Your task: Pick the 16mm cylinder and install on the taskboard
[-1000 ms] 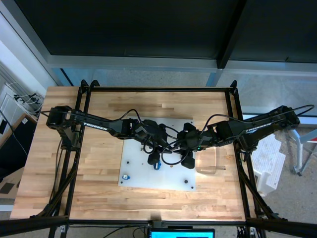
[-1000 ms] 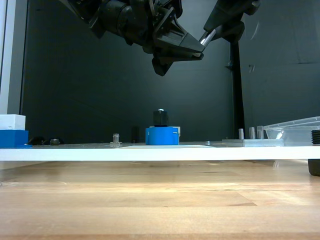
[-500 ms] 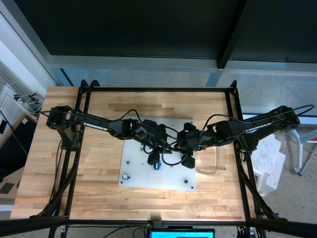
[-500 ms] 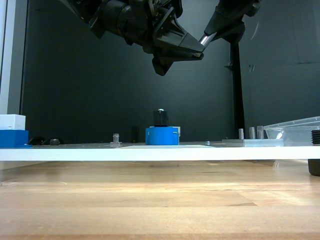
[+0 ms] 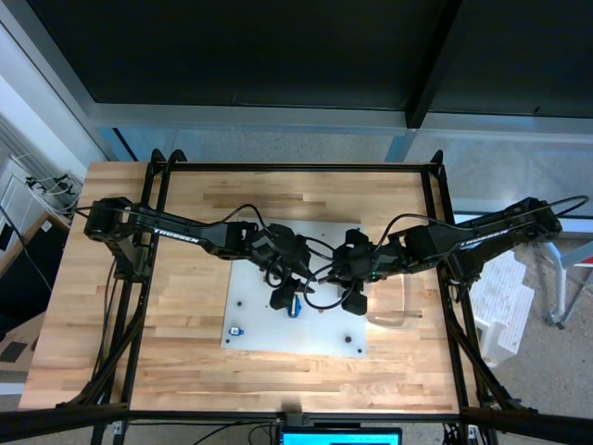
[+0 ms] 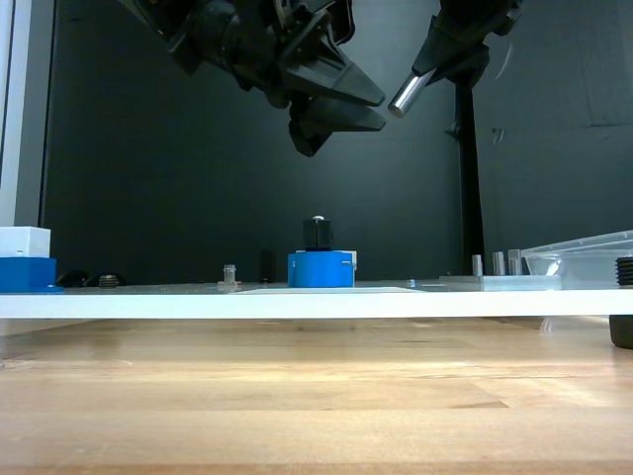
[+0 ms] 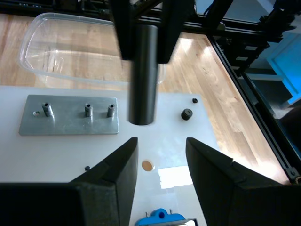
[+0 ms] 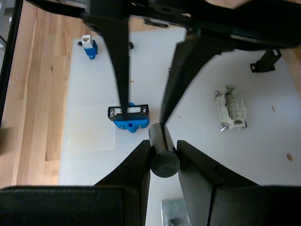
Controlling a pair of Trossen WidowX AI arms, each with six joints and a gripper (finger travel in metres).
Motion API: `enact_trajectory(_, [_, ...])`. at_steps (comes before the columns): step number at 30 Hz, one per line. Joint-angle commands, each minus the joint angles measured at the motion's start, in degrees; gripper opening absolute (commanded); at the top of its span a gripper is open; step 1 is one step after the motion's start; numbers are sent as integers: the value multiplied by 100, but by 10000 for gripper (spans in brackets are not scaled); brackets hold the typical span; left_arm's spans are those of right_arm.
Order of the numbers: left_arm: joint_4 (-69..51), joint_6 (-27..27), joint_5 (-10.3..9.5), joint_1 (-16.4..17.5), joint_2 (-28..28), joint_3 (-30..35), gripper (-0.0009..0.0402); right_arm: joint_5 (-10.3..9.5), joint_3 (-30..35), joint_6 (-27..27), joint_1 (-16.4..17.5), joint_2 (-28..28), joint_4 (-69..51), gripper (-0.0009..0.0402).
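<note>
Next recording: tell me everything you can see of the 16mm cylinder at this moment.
The 16mm cylinder is a smooth, shiny grey metal rod with no visible markings. The right gripper is shut on it near one end, a finger pressing each side. It hangs tilted in the air, high above the taskboard. Its free end slants down toward the open left gripper, which appears just clear of it. Nothing else touches it.

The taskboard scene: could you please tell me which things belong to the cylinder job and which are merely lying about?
Job: 16mm cylinder, clamped in the right gripper above the taskboard; left gripper, open, close beside it.
Lying about: clear plastic tray beside the board; blue fitting; beige connector; grey block.
</note>
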Motion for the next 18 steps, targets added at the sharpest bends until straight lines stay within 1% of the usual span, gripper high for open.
enact_trajectory(1, [-101,11,-50,2,-136,-4,150,-9,9,4,2,-37,20,2])
enact_trajectory(4, [-107,55,-122,9,-260,-28,142,-15,11,15,9,-44,-120,2])
enact_trajectory(5, [-68,76,-162,15,-284,-70,137,-55,11,26,13,-39,-146,2])
enact_trajectory(8, [-37,162,-404,20,-485,-251,122,-210,11,140,39,-4,-160,2])
enact_trajectory(10, [39,227,-625,17,-629,-415,112,-208,11,160,59,-2,-186,2])
enact_trajectory(11, [122,240,-695,17,-719,-509,106,-208,11,170,83,-2,-195,2])
enact_trajectory(18, [1091,232,-1001,46,-1390,-1370,72,-216,11,264,133,20,-247,2])
